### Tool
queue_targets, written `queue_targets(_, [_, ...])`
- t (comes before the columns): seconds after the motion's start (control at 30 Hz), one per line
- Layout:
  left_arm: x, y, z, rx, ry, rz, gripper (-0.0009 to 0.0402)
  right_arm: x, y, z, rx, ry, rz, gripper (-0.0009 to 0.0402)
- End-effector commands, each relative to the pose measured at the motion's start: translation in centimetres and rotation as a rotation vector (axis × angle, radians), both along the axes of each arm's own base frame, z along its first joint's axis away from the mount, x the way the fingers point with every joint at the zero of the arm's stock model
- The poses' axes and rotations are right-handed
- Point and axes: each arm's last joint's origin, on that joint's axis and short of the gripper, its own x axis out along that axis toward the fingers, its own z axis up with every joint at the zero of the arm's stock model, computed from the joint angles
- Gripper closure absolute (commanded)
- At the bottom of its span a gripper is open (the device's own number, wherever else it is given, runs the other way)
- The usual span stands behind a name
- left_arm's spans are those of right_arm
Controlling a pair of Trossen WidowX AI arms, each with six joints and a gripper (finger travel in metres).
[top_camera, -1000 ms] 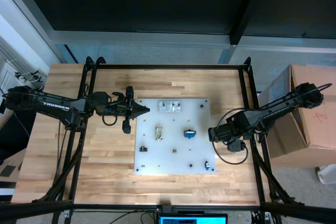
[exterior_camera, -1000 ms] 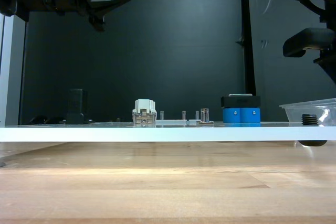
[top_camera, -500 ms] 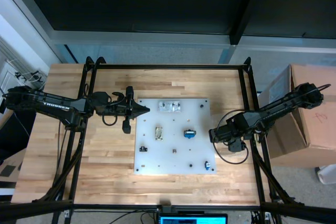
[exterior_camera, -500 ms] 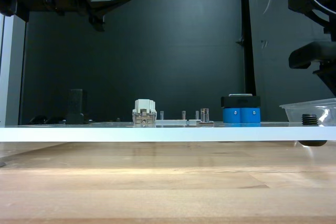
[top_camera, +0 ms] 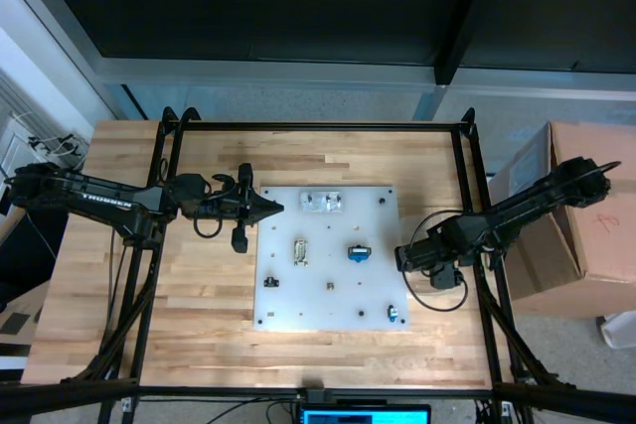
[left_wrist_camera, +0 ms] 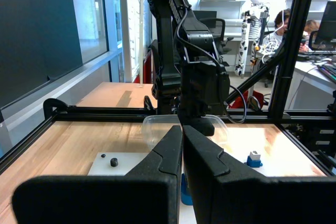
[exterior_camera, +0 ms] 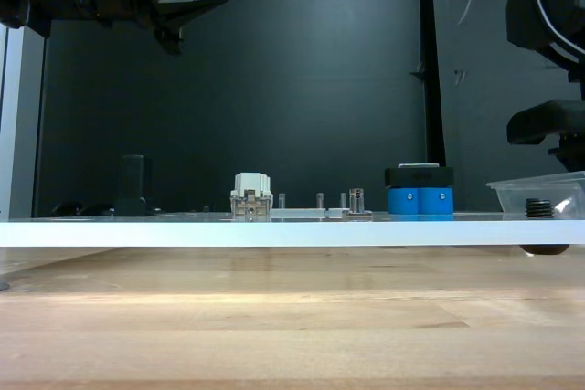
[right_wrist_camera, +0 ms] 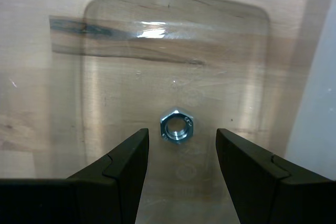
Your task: Pick the M12 nut and place it on its threads and fasten
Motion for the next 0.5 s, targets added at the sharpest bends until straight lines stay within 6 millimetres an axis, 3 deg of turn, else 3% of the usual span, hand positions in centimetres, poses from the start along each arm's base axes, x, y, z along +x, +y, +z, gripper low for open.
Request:
queue_targets(0.03, [0.0,0.0,0.0,0.0,0.0,0.0,0.0393,0.08,0.05,-0.33,0.0,0.009,0.0,0.0216])
queue_targets(0.5, [0.0,0.0,0.0,0.0,0.0,0.0,0.0393,-0.07,-0.02,-0.94,-0.001,0.009,0.0,0.0218])
